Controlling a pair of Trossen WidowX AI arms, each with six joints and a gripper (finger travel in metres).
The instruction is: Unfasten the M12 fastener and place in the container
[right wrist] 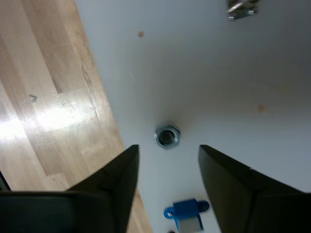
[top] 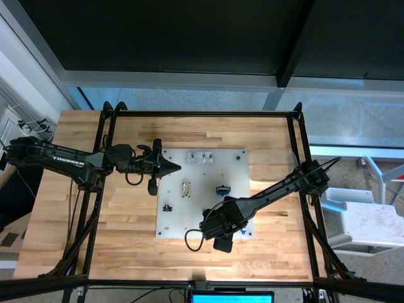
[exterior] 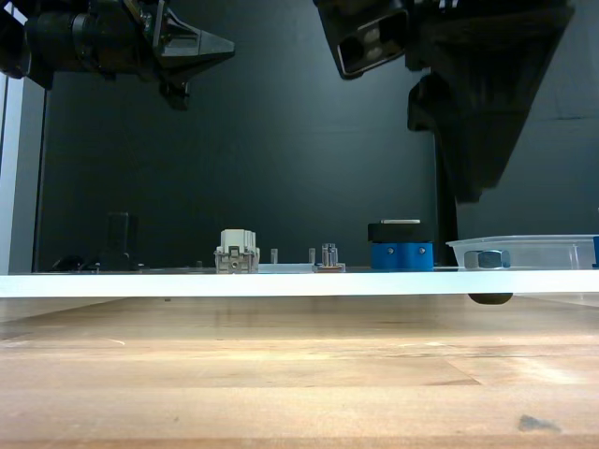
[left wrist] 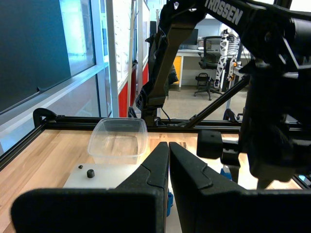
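Two hands up: our right hand (right wrist: 168,148) is hovering spread wide right over the nut (right wrist: 167,136), which is sitting on the board (right wrist: 218,73), outside the bin (left wrist: 118,138). Our left hand (left wrist: 168,145) is hanging pinched narrow over the board's far left edge.

Right pincer (right wrist: 168,149) over nut (right wrist: 161,136), perhaps on stud; left pincer (top: 174,167) over board's (top: 177,221) left.

Shiny metal nut (right wrist: 167,136) — smooth matt board (right wrist: 218,73).

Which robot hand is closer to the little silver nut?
Right. The right gripper hangs open directly above the nut; the left gripper sits shut, high over the far left of the board.
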